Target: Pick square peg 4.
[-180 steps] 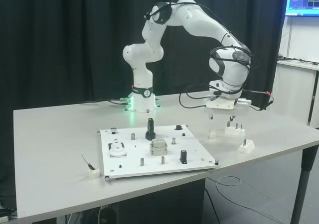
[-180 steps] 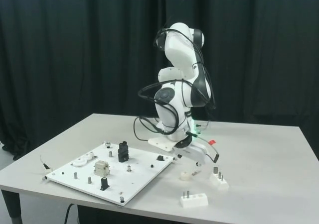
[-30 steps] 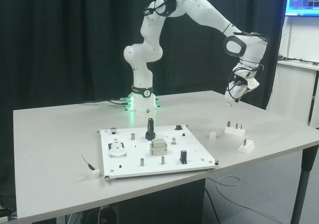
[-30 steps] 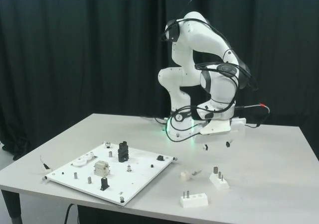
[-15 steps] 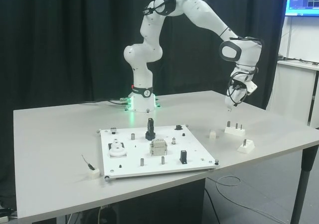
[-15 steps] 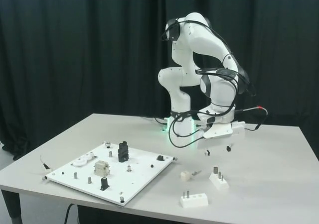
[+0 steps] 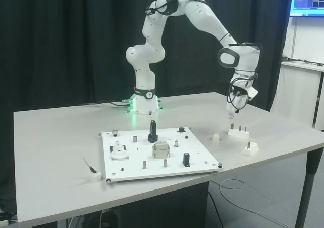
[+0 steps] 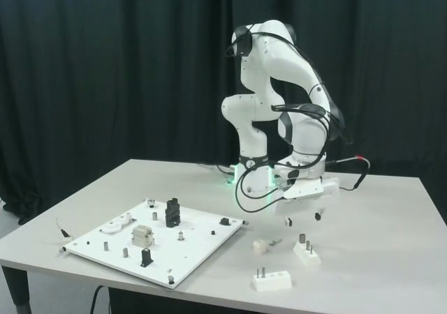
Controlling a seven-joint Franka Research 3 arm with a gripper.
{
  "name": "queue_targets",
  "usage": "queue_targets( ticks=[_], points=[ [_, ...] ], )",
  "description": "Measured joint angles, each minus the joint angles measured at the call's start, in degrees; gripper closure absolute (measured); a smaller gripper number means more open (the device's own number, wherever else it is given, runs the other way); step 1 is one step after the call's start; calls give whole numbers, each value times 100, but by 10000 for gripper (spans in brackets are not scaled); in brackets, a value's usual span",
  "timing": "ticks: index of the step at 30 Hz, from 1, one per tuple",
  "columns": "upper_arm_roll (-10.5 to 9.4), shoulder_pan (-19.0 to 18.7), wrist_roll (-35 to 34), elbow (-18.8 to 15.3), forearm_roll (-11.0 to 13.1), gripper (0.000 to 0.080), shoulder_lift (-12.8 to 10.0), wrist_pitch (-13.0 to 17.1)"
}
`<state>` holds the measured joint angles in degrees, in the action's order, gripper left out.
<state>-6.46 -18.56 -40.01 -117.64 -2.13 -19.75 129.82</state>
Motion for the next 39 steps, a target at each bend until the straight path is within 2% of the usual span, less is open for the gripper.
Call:
queue_targets(
  ticks=[7, 19, 34, 39],
  points=[
    [7, 0, 65, -264, -99, 3, -3, 491],
    [19, -1, 118, -564, -210, 3, -87, 1157],
    [21, -9, 115, -631, -302, 3, -390, 1706],
    [34, -8, 108, -632, -307, 3, -463, 1763]
  ],
)
